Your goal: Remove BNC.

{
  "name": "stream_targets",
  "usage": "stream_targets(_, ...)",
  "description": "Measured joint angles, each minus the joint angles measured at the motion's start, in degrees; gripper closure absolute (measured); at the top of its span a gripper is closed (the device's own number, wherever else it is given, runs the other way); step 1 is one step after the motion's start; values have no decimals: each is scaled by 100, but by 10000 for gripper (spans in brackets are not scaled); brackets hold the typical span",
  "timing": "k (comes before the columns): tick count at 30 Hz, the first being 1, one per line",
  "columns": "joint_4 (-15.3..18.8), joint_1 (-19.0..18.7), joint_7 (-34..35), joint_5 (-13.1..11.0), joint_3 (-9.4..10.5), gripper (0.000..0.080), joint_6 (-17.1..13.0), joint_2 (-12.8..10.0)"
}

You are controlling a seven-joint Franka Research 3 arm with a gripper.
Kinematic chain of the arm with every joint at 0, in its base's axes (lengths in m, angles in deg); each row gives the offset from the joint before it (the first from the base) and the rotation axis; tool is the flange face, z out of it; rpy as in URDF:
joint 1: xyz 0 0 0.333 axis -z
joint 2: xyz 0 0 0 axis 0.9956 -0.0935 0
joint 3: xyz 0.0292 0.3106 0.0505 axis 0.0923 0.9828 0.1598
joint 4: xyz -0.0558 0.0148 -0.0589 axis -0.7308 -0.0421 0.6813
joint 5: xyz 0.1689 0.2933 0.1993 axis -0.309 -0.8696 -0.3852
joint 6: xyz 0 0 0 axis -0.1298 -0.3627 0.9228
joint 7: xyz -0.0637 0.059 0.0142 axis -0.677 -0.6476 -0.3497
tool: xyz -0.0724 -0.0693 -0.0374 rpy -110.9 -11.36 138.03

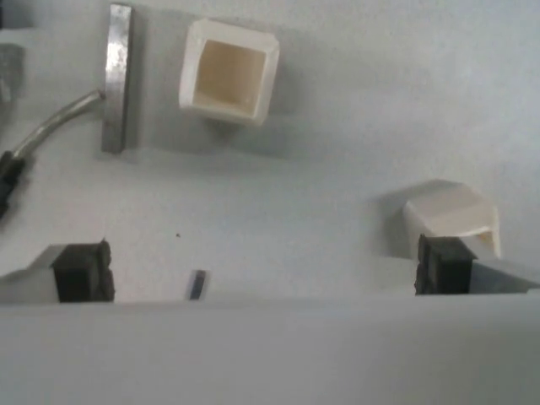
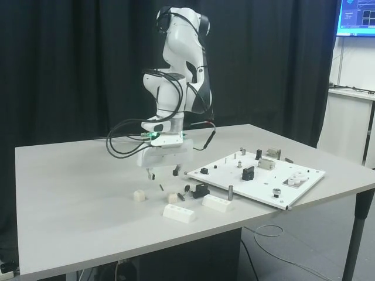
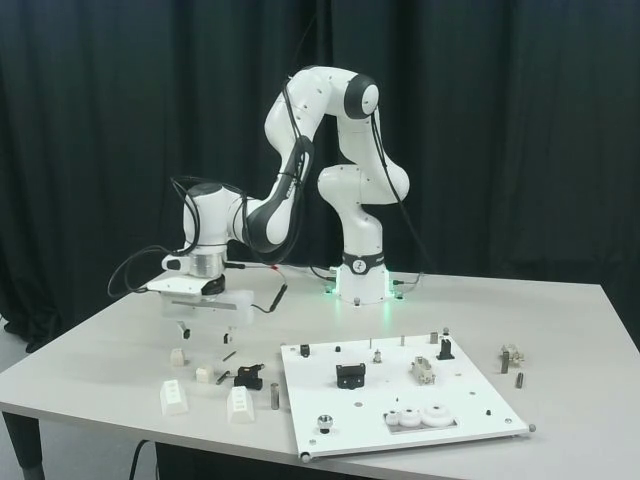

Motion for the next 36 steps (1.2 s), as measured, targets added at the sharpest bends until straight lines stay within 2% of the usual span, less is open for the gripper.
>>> stream_targets(4, -1, -16, 11, -44, 22, 3, 112, 0)
stream_targets(8, -1, -52, 230, -276, 41, 3, 262, 1)
stream_targets(18, 31, -332, 768, -691, 48, 3, 904, 100)
stream_targets(26, 160, -679, 1409, -768, 50, 3, 1341, 321)
stream_targets(36, 634, -1246, 2305, -780, 73, 3, 1498, 752)
